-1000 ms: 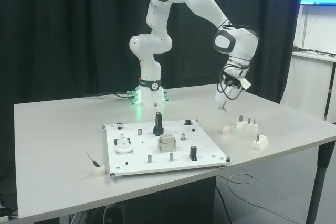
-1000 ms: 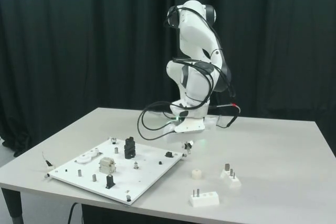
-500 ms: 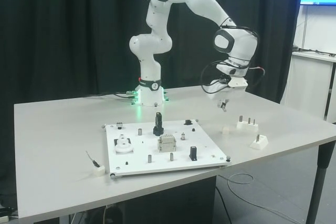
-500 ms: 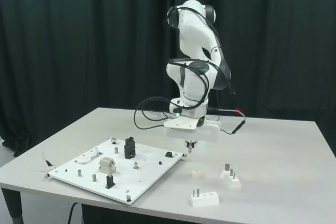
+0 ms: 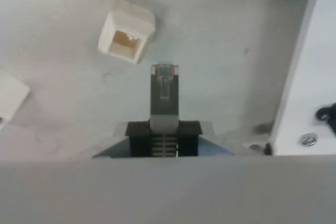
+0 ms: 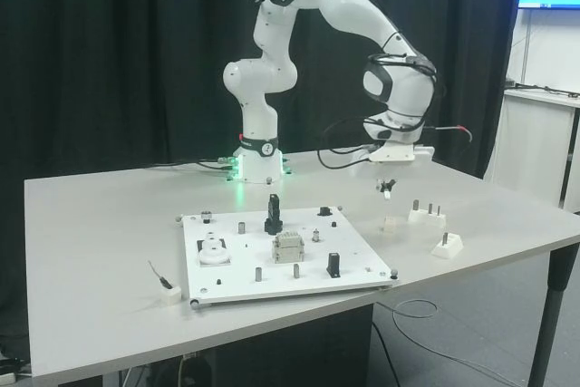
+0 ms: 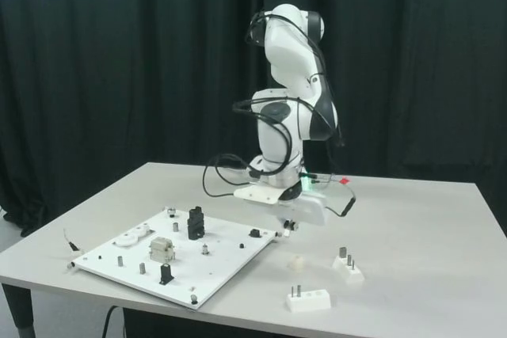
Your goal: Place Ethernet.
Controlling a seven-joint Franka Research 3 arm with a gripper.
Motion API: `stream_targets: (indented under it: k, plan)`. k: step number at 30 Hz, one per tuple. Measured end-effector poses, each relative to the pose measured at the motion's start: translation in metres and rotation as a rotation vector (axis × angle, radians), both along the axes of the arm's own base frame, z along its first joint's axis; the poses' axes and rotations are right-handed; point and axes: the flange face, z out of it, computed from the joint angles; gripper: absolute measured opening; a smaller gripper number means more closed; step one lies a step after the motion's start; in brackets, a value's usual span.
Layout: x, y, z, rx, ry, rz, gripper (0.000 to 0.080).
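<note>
My gripper is shut on a grey Ethernet plug that sticks out past the black fingertips. In the wrist view a small white socket block lies on the grey table just beyond the plug's tip, its opening showing. From the first room view the gripper hangs above the table, a little over and behind that socket block. The second room view has the gripper above the socket block, near the corner of the white board.
The white board carries several small black, grey and white fixtures. Two white blocks with grey pins stand to the right of the socket block. A small white block with a thin wire lies left of the board.
The wrist has swung round, so the hand now lies level and points the other way. The gripper stays over the same spot near the socket block, still holding the plug.
</note>
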Motion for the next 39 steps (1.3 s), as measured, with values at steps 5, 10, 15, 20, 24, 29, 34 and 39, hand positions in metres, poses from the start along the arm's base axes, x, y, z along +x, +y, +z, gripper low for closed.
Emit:
stream_targets:
  k: [5, 10, 15, 20, 24, 29, 34, 39]
  plan:
    - [-0.001, -0.003, -0.008, 0.03, 0.039, -0.061, 0.01]
    - [-0.002, -0.001, -0.014, 0.045, 0.069, -0.101, 0.01]
    - [-0.002, 0.001, -0.022, 0.054, 0.095, -0.146, 0.01]
    - [-0.001, 0.004, -0.03, 0.058, 0.114, -0.184, 0.01]
    - [0.001, 0.005, -0.036, 0.06, 0.124, -0.204, 0.01]
    - [0.003, 0.006, -0.043, 0.063, 0.136, -0.224, 0.01]
    - [0.004, 0.007, -0.048, 0.068, 0.145, -0.237, 0.01]
    - [0.004, 0.008, -0.052, 0.066, 0.152, -0.256, 0.01]
